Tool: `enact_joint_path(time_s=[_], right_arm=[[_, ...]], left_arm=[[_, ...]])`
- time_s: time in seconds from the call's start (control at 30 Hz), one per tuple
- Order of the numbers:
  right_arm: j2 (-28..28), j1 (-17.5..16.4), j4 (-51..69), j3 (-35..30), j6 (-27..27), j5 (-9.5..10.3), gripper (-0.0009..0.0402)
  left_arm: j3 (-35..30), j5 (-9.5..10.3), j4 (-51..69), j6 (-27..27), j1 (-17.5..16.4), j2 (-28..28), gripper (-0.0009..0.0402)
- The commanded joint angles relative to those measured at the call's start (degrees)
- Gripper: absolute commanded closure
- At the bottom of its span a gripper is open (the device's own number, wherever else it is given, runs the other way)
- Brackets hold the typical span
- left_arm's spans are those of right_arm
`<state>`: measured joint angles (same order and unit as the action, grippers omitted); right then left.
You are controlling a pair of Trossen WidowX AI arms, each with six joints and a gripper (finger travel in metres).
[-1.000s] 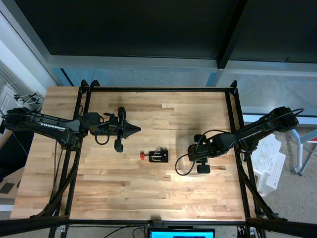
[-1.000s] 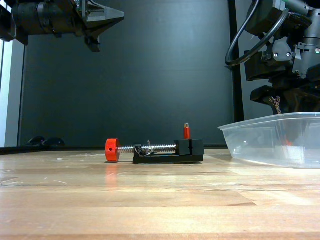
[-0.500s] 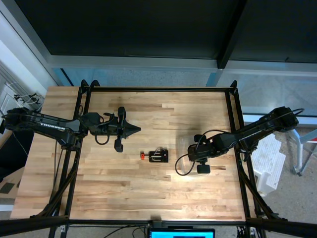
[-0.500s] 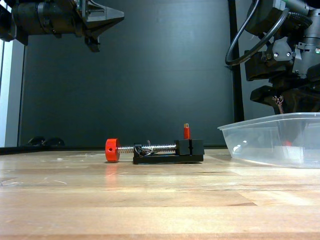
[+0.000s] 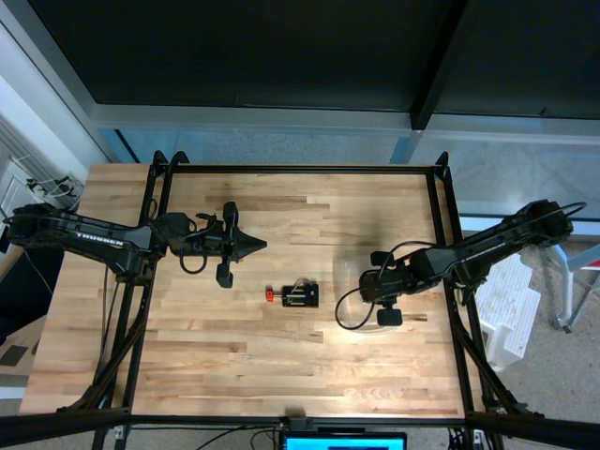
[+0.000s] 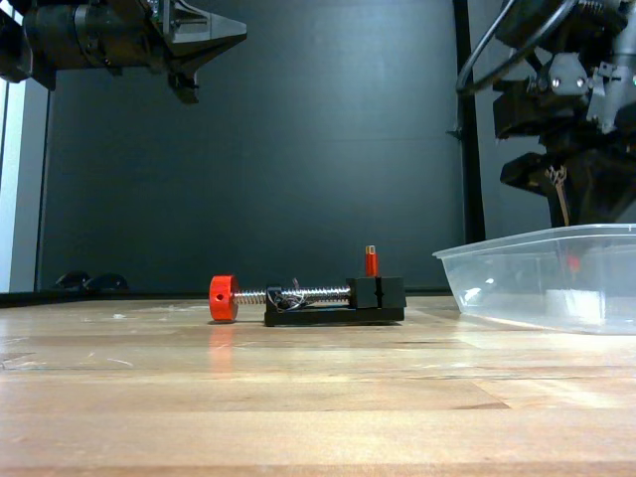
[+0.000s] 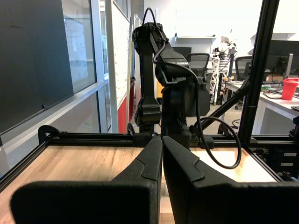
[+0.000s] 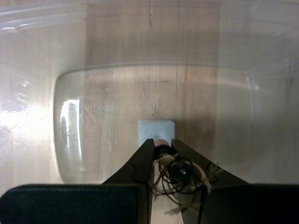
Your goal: Pick the RCA connector and install on taskboard
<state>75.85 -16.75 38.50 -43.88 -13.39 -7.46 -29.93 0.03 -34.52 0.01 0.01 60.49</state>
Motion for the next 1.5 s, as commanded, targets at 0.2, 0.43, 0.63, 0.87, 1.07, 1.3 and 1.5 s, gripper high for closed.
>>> enact_joint_path(time_s=[0.2, 0.43, 0.63, 0.87, 1.07, 1.3, 1.5], right_arm=[[-4.26, 0.26, 6.49, -3.98, 0.11, 0.00, 0.0393], [-5.40, 0.37, 11.85, -7.96, 0.11, -0.02, 0.0394], [-5.31, 0.39, 11.98, -8.85, 0.11, 0.00, 0.0393], [-4.04, 0.52, 11.58, -9.64, 0.13, -0.02, 0.0393], [-0.81, 1.27, 10.86, -12.74, 0.15, 0.00, 0.0393], [4.98, 2.78, 10.67, -18.32, 0.15, -0.04, 0.0393], [10.10, 3.58, 10.05, -22.82, 0.37, -0.02, 0.0393]], left_arm=[[-0.02, 0.00, 0.00, -0.02, -0.02, 0.00, 0.0393], [-0.02, 0.00, 0.00, -0.02, -0.02, 0.00, 0.0393], [-0.02, 0.00, 0.00, -0.02, 0.00, 0.00, 0.0393], [-0.02, 0.00, 0.00, -0.02, 0.00, 0.00, 0.0393], [-0.02, 0.00, 0.00, -0.02, -0.02, 0.00, 0.0393], [-0.02, 0.00, 0.00, -0.02, -0.02, 0.00, 0.0393], [-0.02, 0.00, 0.00, -0.02, 0.00, 0.00, 0.0393]])
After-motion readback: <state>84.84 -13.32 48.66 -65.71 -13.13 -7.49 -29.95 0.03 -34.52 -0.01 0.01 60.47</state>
